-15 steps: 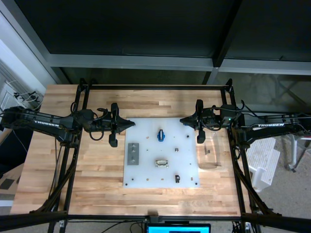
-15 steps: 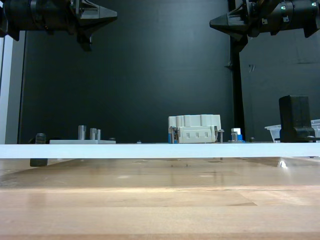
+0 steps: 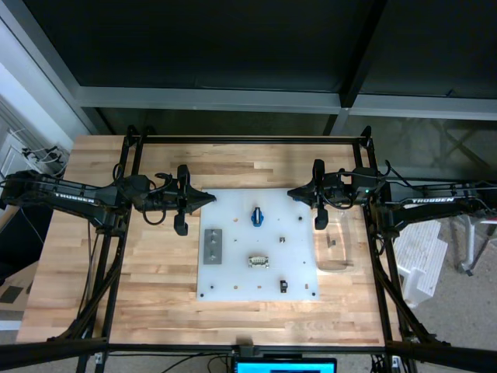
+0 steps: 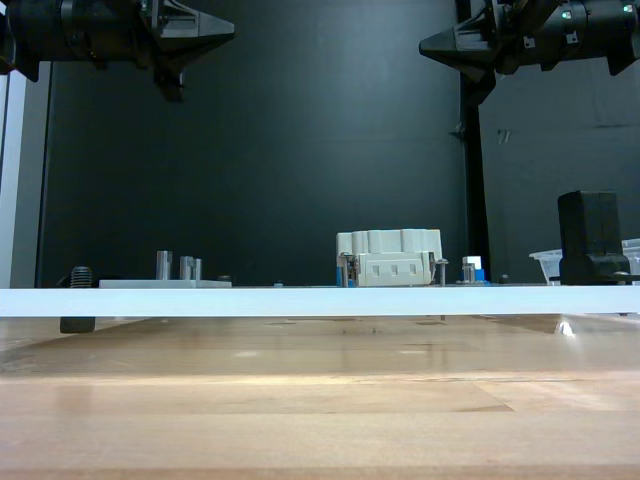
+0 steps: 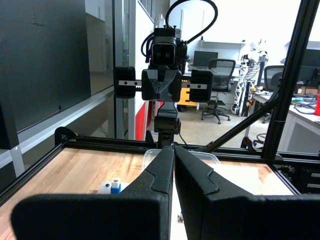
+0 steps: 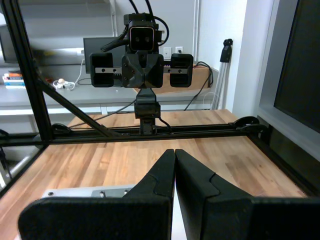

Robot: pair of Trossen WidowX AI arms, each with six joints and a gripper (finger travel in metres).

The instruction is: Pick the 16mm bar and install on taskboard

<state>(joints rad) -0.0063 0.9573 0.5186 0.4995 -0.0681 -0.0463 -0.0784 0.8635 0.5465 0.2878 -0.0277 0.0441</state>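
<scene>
Right of the white square task board, what looks like the small grey 16mm bar lies free in a clear plastic tray. Farther off, I see the left gripper and right gripper hovering closed and empty above the board's far corners.

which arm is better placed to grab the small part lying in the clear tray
Right. The clear tray holding the small part sits beside the right edge of the board, near the right gripper. The left gripper hovers across the board. Both are shut.
</scene>
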